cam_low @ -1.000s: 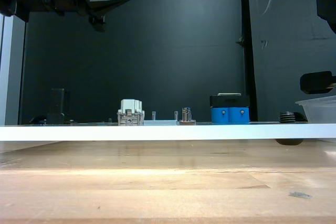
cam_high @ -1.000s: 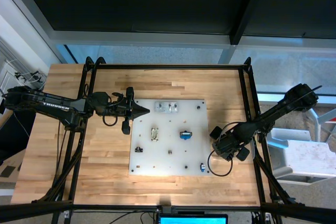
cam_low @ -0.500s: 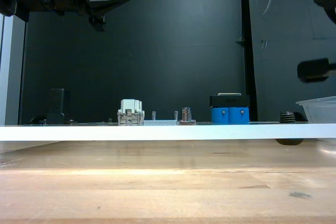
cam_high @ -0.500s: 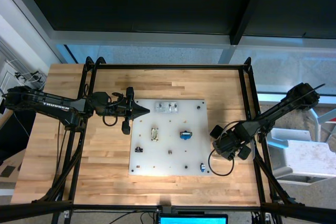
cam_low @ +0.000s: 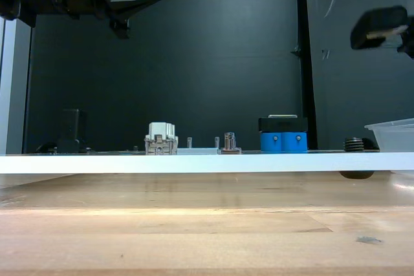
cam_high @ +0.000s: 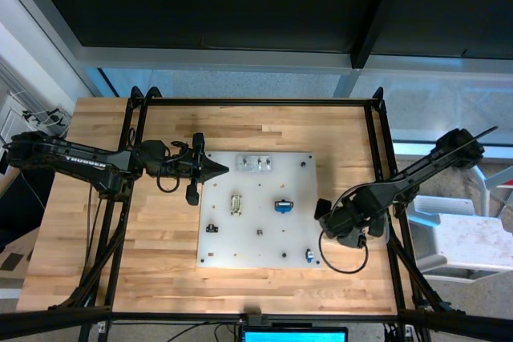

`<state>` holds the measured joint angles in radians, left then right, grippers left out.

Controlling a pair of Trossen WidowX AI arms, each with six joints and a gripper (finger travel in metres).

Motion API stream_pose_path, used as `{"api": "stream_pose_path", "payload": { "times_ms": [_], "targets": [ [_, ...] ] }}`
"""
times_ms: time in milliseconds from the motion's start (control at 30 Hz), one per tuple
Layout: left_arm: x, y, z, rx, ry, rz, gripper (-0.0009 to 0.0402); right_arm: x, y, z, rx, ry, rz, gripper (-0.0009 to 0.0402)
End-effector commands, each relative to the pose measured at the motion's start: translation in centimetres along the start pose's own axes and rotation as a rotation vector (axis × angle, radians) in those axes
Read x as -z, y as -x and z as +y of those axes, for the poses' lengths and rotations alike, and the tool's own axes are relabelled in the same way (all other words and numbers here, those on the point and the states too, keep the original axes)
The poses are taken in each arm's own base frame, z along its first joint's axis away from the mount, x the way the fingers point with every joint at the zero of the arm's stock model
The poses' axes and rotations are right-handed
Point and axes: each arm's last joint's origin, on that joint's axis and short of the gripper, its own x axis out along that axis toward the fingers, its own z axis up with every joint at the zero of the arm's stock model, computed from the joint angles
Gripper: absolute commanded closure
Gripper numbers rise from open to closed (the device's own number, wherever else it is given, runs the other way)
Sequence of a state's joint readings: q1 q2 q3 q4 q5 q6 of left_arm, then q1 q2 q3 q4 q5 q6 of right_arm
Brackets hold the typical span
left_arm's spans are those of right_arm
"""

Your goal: Pick the M12 fastener and fasten on the M12 threads

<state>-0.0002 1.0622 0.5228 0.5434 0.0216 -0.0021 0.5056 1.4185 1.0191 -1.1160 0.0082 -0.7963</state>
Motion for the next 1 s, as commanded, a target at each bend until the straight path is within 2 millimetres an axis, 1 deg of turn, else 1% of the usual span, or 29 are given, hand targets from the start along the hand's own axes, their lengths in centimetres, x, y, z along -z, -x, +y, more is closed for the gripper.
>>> {"api": "stream_pose_path", "payload": {
  "times_ms": [33, 233, 400, 567, 733, 1000],
  "targets": [
    [0.0, 0.0, 0.0, 0.000, 0.000, 0.000, 0.0393, -1.2, 0.3, -1.2, 0.001, 0.007, -0.001, 0.0393],
    [0.0, 0.0, 0.0, 0.000, 0.000, 0.000, 0.0393, -3.7, 0.3, -3.9, 0.010, 0.081, -0.006, 0.0393],
    [0.0, 0.0, 0.0, 0.000, 0.000, 0.000, 0.0393, -5.9, 0.4, -6.1, 0.021, 0.083, -0.016, 0.0393],
    [0.0, 0.0, 0.0, 0.000, 0.000, 0.000, 0.0393, -7.7, 0.0, -8.0, 0.026, 0.089, -0.020, 0.0393],
    [0.0, 0.0, 0.0, 0.000, 0.000, 0.000, 0.0393, -9.0, -0.7, -9.3, 0.033, 0.125, -0.017, 0.0393],
    [0.0, 0.0, 0.0, 0.000, 0.000, 0.000, 0.0393, -10.6, -1.8, -11.1, 0.038, 0.127, 0.003, 0.0393]
  ]
}}
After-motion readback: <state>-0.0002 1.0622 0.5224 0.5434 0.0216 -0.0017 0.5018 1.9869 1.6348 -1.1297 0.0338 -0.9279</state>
